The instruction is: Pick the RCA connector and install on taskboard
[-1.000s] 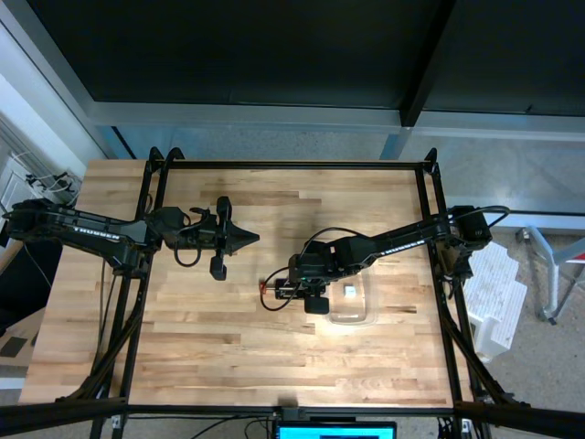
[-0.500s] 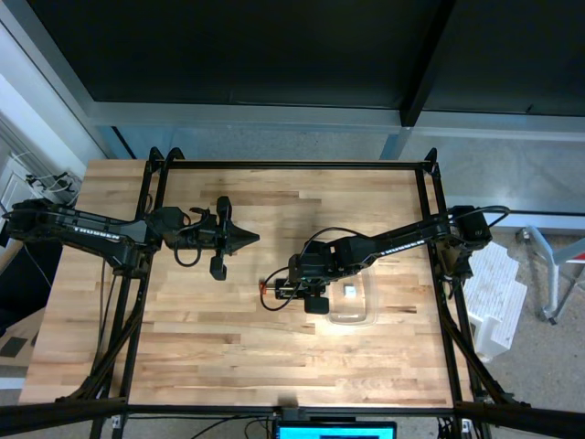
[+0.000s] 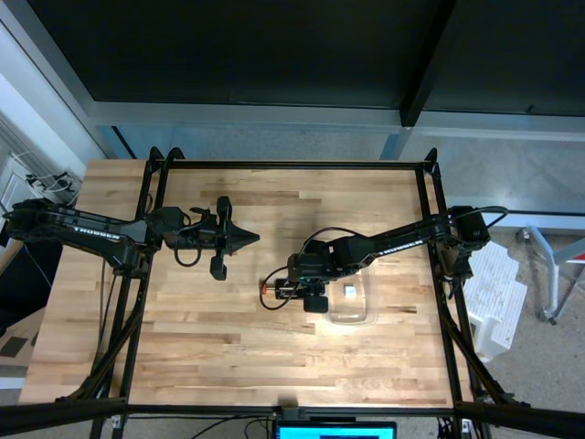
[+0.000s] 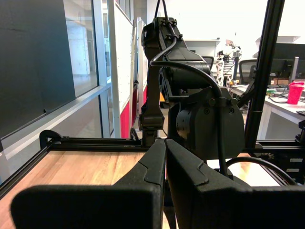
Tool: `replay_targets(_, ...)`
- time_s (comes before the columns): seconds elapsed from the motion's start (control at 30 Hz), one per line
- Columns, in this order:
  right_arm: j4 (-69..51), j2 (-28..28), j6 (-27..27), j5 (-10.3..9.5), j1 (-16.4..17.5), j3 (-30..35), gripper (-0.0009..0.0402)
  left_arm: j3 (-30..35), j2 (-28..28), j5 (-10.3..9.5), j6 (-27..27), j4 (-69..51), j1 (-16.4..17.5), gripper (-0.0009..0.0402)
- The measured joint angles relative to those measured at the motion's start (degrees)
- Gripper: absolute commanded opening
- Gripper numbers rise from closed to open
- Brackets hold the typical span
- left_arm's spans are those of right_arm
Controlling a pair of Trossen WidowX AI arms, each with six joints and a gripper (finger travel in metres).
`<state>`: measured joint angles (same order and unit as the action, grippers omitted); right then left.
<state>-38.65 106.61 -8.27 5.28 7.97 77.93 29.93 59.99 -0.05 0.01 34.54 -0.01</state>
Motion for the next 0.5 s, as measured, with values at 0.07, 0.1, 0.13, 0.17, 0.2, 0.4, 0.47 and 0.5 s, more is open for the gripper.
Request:
replay_targets(0.07, 0.0, -0.1, 0.0, 0.07, 0.0, 0.0, 0.0128, 0.0, 0.0, 0.00, 0.0, 0.0, 0.0, 0.0000)
replay_targets(0.1, 0.0, -0.2, 0.0, 0.09, 0.0, 0.0, 0.0133, 0.0, 0.0, 0.02, 0.0, 0.0, 0.0, 0.0000)
replay_targets(0.13, 0.0, -0.5, -0.1, 0.11, 0.0, 0.0, 0.0137, 0.0, 0.0, 0.00, 0.0, 0.0, 0.0, 0.0000)
replay_targets(0.17, 0.1, -0.7, -0.2, 0.11, 0.0, 0.0, 0.0141, 0.0, 0.0, 0.02, 0.0, 0.0, 0.0, 0.0000)
replay_targets(0.2, 0.0, -1.1, -0.2, 0.11, 0.0, 0.0, 0.0145, 0.0, 0.0, 0.00, 0.0, 0.0, 0.0, 0.0000)
replay_targets(0.4, -1.3, -3.4, -0.2, -0.09, 0.0, 0.1, 0.0158, 0.0, 0.0, 0.00, 0.0, 0.0, 0.0, 0.0000)
replay_targets(0.47, -1.8, -4.4, -0.2, -0.13, 0.1, 0.1, 0.0159, 0.0, 0.0, 0.00, 0.0, 0.0, 0.0, 0.0000)
replay_targets(0.5, -1.8, -4.9, -0.2, -0.15, 0.1, 0.2, 0.0160, 0.0, 0.0, 0.02, 0.0, 0.0, 0.0, 0.0000)
